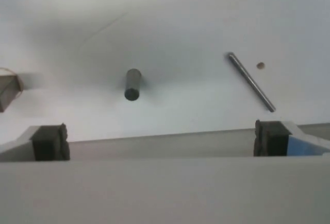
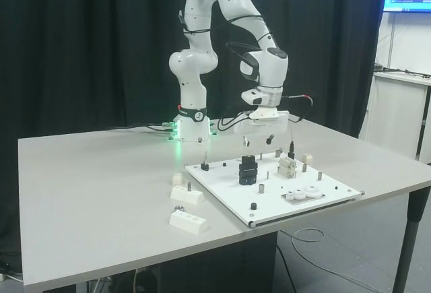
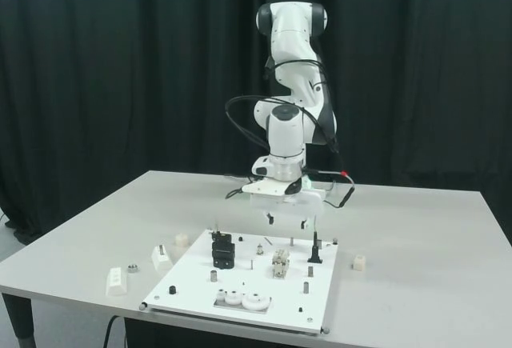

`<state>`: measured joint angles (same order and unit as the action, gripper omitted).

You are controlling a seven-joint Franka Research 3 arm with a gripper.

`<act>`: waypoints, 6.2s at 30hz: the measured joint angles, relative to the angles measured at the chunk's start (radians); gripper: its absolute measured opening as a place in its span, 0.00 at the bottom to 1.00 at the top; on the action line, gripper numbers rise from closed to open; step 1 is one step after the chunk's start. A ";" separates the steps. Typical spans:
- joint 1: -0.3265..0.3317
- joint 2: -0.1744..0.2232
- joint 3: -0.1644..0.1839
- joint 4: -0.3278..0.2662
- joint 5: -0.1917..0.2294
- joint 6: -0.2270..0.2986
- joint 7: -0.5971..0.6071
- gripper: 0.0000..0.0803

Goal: Pick square peg 2.

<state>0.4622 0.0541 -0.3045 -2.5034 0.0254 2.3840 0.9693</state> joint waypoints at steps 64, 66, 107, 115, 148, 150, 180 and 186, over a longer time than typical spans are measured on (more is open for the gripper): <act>-0.014 -0.065 -0.051 0.037 -0.073 -0.060 -0.091 1.00; -0.018 -0.067 -0.052 0.040 -0.077 -0.060 -0.092 1.00; -0.182 -0.102 -0.128 0.123 -0.092 -0.061 -0.621 1.00; -0.226 -0.102 -0.155 0.125 -0.092 -0.061 -0.726 1.00; -0.351 0.026 -0.251 0.219 -0.008 0.083 -1.128 1.00; -0.354 0.046 -0.251 0.233 0.014 0.084 -1.168 1.00; -0.383 0.155 -0.251 0.308 0.232 0.083 -1.376 1.00; -0.383 0.194 -0.251 0.329 0.254 0.083 -1.376 1.00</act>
<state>0.0790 0.2482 -0.5550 -2.1748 0.2796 2.4666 -0.4062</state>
